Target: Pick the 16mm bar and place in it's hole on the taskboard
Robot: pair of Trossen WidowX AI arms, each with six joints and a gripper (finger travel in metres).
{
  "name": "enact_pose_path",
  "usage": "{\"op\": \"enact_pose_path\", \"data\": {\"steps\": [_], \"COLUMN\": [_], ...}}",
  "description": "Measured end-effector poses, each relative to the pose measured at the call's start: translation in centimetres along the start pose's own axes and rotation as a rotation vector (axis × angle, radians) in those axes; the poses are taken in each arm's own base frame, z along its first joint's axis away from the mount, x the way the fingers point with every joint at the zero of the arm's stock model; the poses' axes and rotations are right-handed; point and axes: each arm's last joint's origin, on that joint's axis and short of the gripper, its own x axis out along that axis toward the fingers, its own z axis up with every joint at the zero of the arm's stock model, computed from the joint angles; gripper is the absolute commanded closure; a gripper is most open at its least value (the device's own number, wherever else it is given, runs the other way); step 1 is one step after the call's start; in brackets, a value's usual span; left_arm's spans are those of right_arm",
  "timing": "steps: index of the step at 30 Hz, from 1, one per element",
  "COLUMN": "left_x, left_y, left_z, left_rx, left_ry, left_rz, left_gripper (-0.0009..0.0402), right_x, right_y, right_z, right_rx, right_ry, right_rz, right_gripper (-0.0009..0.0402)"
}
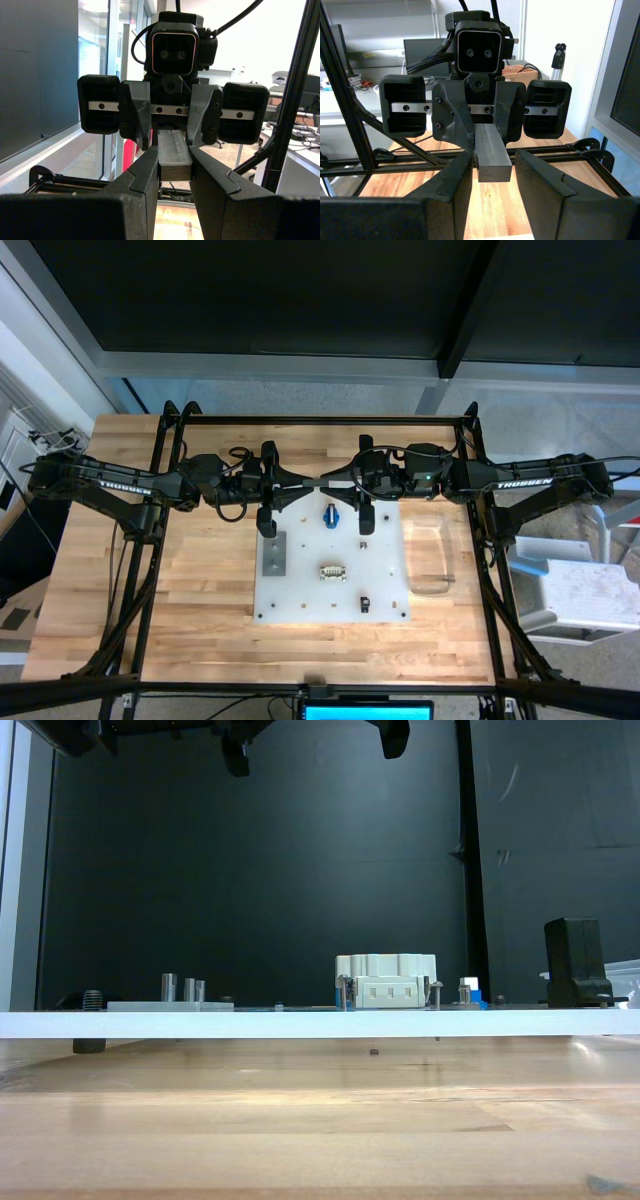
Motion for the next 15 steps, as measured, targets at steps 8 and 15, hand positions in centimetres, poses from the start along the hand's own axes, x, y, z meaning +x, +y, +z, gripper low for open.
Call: {"op": "enact_pose_path", "data": {"steps": [8, 15], "left_x": [0.01, 0.0], "left_y": [-0.01, -0.01], "left_z": [0.01, 0.0], "left_rx": [0.0, -0.012], "left_ry": [-0.002, -0.001], "left_rz": [-0.004, -0.003], "left_gripper": [0.0382, 0.037], "right_x": [0.0, 0.0], "right_y": [0.02, 0.0], "right_z": [0.03, 0.03], "right_rx": [0.002, 0.002], "right_ry": [-0.001, -0.002], "right_rz": [0.008, 0.004], "right_gripper": [0.0357, 0.0387]}}
